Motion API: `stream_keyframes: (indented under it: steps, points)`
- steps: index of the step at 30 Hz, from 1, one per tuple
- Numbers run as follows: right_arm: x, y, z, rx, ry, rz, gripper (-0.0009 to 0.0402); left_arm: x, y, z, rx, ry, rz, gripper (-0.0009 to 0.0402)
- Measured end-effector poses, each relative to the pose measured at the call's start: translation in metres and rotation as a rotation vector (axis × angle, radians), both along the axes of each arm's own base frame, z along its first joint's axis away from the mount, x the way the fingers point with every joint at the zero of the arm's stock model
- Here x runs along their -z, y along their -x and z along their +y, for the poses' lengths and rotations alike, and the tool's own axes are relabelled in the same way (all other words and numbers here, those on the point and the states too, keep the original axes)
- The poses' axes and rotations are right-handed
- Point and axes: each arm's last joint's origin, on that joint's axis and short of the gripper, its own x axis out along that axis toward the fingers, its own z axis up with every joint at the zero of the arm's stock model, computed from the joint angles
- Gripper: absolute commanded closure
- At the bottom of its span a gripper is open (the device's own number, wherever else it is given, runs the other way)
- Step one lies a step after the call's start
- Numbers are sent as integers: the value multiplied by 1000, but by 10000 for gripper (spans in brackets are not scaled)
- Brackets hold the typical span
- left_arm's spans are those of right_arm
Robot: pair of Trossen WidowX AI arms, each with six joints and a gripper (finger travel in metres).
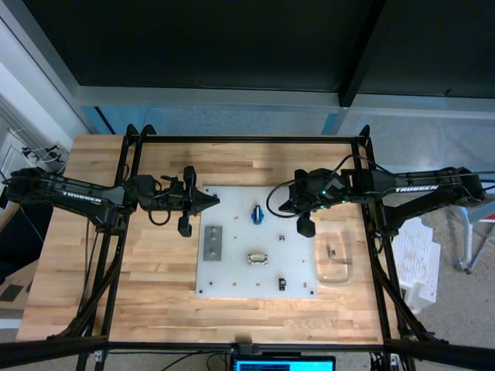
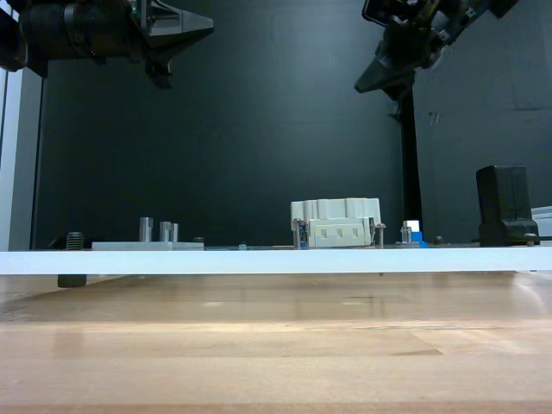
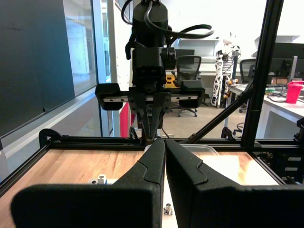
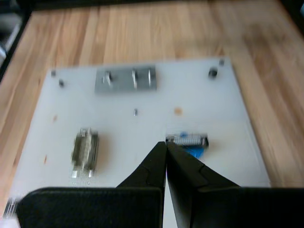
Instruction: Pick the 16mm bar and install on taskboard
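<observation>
The taskboard (image 1: 236, 270) is a white square plate in the middle of the table, carrying a grey metal block (image 1: 213, 243), a blue knob (image 1: 257, 215) and a beige connector (image 1: 257, 259). A tiny dark peg, the 16mm bar (image 1: 330, 251), lies in the clear tray to the board's right. My right gripper (image 1: 277, 209) hovers high over the board's far right part, shut on nothing, above the blue knob (image 4: 187, 142). My left gripper (image 1: 215, 201) hangs over the board's far left edge, also shut and empty.
The clear plastic tray (image 1: 340, 272) sits on the wood just right of the board. A small black block (image 1: 283, 284) stands near the board's front edge. A black frame (image 1: 247, 140) surrounds the table. Both grippers hang well above the board in the low view.
</observation>
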Motion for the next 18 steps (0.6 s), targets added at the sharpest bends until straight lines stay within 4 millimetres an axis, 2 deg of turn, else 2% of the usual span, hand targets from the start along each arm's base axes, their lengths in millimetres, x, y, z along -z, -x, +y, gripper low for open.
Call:
stream_keyframes:
  steps: [18]
  points:
    - [-33, 43, 18, -74, 10, 430, 393, 0, 0, 0, 0, 0, 0, 393]
